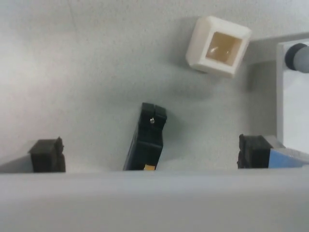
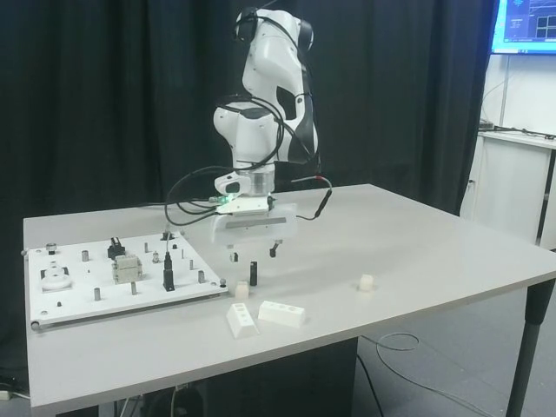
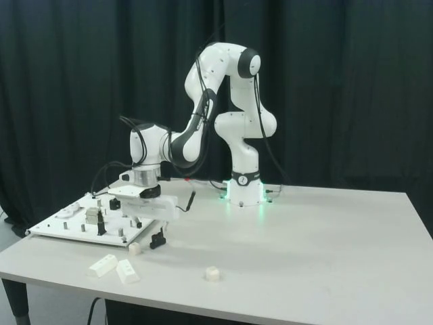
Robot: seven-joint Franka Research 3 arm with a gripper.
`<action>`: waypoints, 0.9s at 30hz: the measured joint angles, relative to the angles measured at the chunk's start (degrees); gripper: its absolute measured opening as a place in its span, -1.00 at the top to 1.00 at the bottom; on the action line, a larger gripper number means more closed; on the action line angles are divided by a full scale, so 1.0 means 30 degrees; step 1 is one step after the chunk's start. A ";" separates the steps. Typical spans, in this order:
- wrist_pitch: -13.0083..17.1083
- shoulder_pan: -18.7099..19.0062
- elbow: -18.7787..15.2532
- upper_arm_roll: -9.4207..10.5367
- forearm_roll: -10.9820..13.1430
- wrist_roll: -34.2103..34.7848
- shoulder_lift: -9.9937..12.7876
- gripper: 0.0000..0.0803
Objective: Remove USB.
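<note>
USB (image 1: 146, 140) black, blocky, matte, beneath open-fingered hand (image 1: 149, 154)

White arm (image 2: 265, 104) over grey table (image 2: 417, 252), tool (image 2: 254, 252) open above upright black USB (image 2: 254, 273), white board (image 2: 113, 274) beside it

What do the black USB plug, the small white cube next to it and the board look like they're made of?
USB plug: probably moulded plastic, matte black, with one small shiny metal spot near its end.
White cube: likely plastic, perhaps printed; matte, hollow, with thick walls and rounded edges.
Board: white, flat and smooth, plastic or painted metal; cannot tell which.
Gripper is open above the plug.
</note>
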 joint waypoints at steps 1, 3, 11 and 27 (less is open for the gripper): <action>-0.0020 0.0000 0.0003 -0.0001 -0.0017 0.0000 -0.0035 -0.99; -0.0080 0.0000 0.0011 -0.0003 -0.0064 0.0000 -0.0118 -0.99; -0.0276 0.0001 0.0186 -0.0128 -0.0303 0.0000 -0.0406 -0.99; -0.1808 -0.0041 0.1762 -0.1857 -0.2217 -0.0119 -0.0776 -0.99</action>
